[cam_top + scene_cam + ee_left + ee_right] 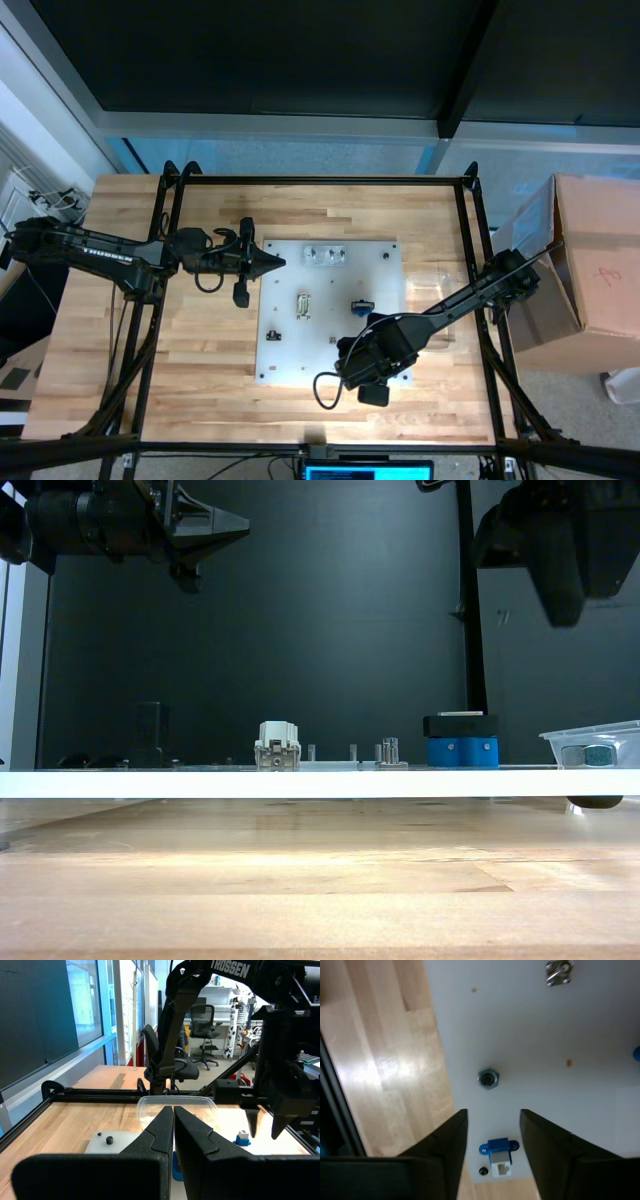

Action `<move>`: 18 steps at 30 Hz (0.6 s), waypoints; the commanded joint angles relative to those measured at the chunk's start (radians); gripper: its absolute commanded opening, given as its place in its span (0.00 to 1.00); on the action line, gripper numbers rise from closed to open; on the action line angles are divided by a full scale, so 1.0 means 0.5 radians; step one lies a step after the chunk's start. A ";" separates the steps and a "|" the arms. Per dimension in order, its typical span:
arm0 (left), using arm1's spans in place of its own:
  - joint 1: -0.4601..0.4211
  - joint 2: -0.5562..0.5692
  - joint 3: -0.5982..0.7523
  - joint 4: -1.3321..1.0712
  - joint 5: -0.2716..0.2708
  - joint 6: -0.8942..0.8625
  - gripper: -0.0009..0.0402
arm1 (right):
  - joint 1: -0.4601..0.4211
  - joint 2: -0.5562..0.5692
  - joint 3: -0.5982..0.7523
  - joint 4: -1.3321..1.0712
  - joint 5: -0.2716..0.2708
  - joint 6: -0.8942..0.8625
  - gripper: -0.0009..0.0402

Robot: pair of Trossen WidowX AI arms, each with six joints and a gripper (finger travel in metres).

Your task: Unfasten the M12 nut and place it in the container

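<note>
Right gripper [492, 1112] is spread wide and holds nothing. It hangs high over the white board [560, 1035] at the near right edge, pointing straight down. M12 nut [488, 1078] sits on the board directly under it, well clear of both fingers. The nut's centre is dark against the white board, so it reads as on its stud, low to the surface with no ribs showing. From table height the nut [588, 755] lines up with the clear container [590, 732], but the wrist camera puts it on the board, outside the container. The container stands just off the board's right edge.

Left gripper [173, 1109] has its fingers pressed together on nothing. It's up high over the board's far left edge, pointing across toward the right arm. Blue block [460, 750] and white connector [277, 748] stand mid-board.
</note>
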State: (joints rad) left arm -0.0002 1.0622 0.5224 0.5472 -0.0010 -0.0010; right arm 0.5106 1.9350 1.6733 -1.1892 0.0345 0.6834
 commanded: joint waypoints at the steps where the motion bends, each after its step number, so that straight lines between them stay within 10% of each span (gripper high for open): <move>1: 0.000 0.000 0.001 0.001 0.000 0.001 0.02 | 0.001 0.005 -0.045 0.069 0.008 0.001 0.49; 18: 0.000 0.000 0.001 0.002 0.000 0.001 0.02 | 0.019 0.140 -0.285 0.410 0.050 -0.020 0.56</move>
State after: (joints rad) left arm -0.0002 1.0622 0.5224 0.5476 -0.0013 -0.0006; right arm 0.5190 2.0048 1.5414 -0.9974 0.0601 0.6746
